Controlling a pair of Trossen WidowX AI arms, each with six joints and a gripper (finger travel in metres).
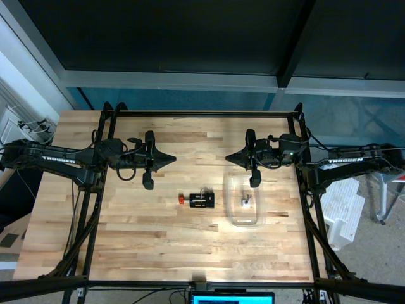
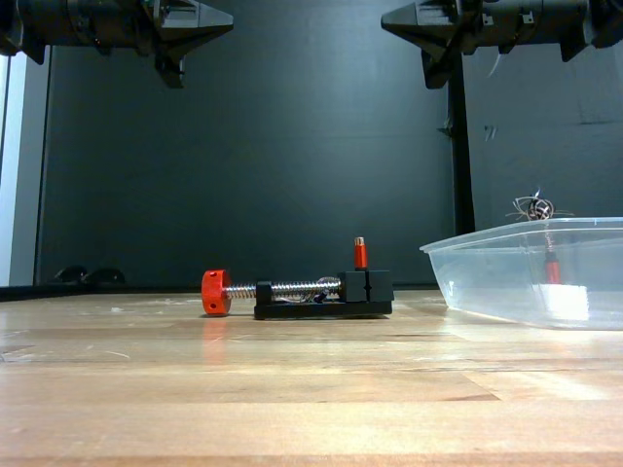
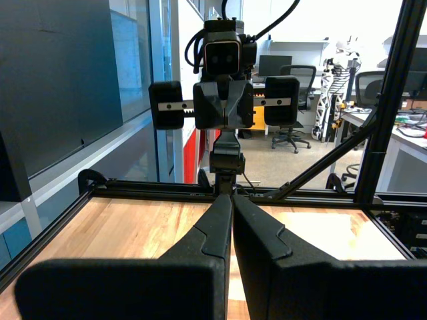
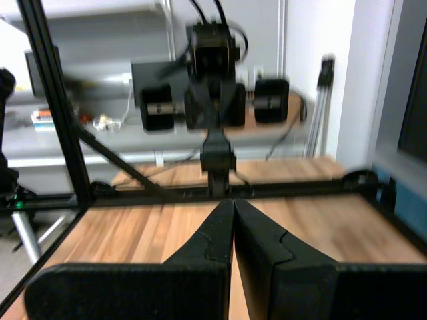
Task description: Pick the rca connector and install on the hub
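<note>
The hub (image 1: pixel 202 201) is a small black block with a red-orange knob at its left end, lying mid-table; in the low view the hub (image 2: pixel 324 293) shows a silvery screw and a short red post on top. The rca connector (image 1: pixel 245 201), a tiny grey piece, lies inside the clear tray (image 1: pixel 235 218) just right of the hub. My left gripper (image 1: pixel 172 158) hovers shut and empty, behind and left of the hub. My right gripper (image 1: pixel 229 158) hovers shut and empty, behind the tray. The wrist views show the left gripper (image 3: pixel 231 195) and the right gripper (image 4: pixel 233 200) with their fingers pressed together.
A black frame (image 1: pixel 202 113) runs along the table's back and sides. The tray wall (image 2: pixel 506 272) stands right of the hub in the low view, with a small white piece (image 2: pixel 568 300) inside it. Both arms hang high above the table, facing each other.
</note>
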